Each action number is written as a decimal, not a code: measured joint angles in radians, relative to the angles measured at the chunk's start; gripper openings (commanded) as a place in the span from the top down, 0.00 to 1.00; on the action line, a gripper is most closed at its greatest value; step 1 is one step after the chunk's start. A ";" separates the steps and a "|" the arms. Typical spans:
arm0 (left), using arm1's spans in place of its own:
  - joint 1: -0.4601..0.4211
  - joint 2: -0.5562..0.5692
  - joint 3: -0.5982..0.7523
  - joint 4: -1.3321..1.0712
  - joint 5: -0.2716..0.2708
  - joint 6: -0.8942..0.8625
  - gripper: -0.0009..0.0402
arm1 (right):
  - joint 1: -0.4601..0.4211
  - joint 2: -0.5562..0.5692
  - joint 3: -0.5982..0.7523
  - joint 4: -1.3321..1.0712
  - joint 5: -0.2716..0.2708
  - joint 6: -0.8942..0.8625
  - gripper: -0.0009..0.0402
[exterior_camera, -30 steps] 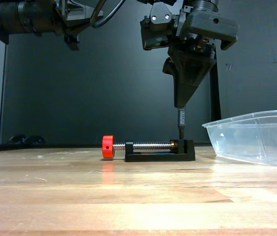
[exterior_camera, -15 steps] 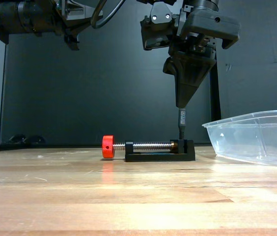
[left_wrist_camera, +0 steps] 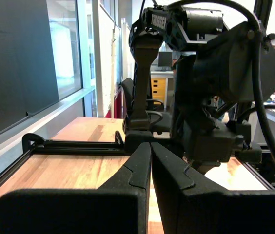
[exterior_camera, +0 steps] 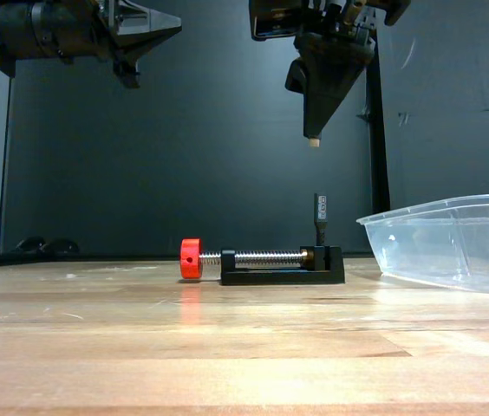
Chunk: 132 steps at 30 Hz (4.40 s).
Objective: Remove the USB-C connector from the USB-C receptacle and place in the container
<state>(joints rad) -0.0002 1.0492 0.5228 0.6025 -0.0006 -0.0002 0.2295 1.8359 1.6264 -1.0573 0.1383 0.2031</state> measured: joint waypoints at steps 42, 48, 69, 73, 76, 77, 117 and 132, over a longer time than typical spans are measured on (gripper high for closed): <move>0.000 0.000 0.000 0.000 0.000 0.000 0.98 | 0.124 -0.322 -0.727 0.323 0.000 0.211 0.77; 0.000 0.000 0.000 0.000 0.000 0.000 0.98 | 0.124 -0.325 -0.727 0.322 0.000 0.235 0.51; 0.000 0.000 0.000 0.000 0.000 0.000 0.98 | 0.121 -0.375 -0.557 0.118 0.000 0.254 0.23; 0.000 0.000 0.000 0.000 0.000 0.000 0.98 | 0.108 -0.390 -0.498 0.068 0.001 0.249 0.25; 0.000 0.000 0.000 0.000 0.000 0.000 0.98 | 0.090 -0.411 -0.470 0.053 0.001 0.225 0.27; 0.000 0.000 0.000 0.000 0.000 0.000 0.98 | 0.084 -0.419 -0.464 0.054 0.003 0.217 0.29; 0.000 0.000 0.000 0.000 0.000 0.000 0.98 | -0.241 -0.783 -0.972 1.461 -0.123 -0.139 0.98; 0.000 0.000 0.000 0.000 0.000 0.000 0.98 | -0.245 -0.782 -1.028 1.549 -0.142 -0.123 0.98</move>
<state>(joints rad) -0.0002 1.0489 0.5224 0.6025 -0.0010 -0.0002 -0.0158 1.0534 0.5983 0.4915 -0.0040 0.0799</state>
